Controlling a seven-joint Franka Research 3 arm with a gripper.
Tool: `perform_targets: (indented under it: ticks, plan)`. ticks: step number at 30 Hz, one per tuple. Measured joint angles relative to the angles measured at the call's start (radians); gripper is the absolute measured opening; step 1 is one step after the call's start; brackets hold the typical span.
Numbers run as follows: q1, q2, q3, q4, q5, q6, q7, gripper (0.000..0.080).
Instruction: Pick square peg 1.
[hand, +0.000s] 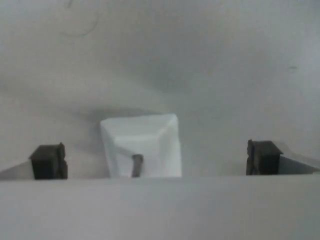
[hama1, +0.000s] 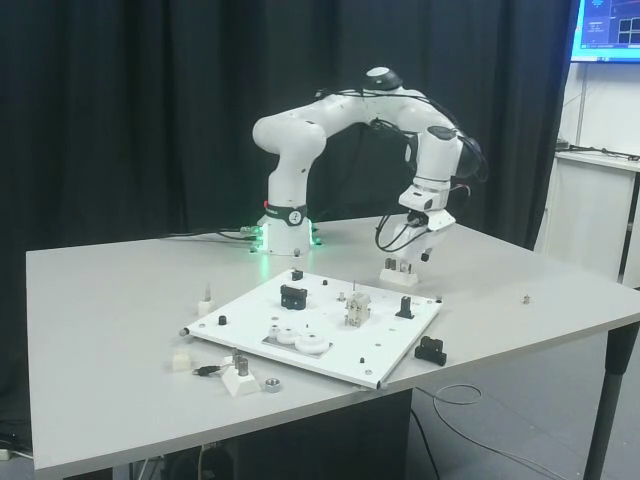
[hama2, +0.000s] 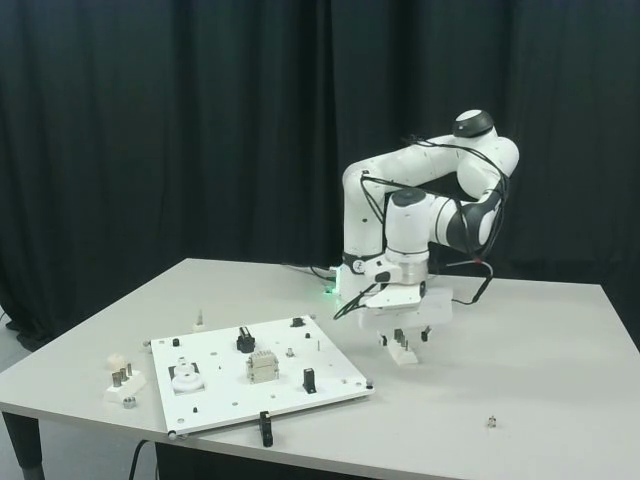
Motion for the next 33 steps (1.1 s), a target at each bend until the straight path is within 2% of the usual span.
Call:
perform_targets:
  ticks: [7, 14, 33]
  plan:
    - [0.084, -0.002, 0.001, -0.047, 0.004, 0.054, 0.039, 0.0800]
    - [0.131, -0.002, 0.007, -0.082, 0.022, 0.097, 0.078, 0.0800]
    - [0.116, -0.002, 0.051, -0.095, 0.063, 0.126, 0.089, 0.0800]
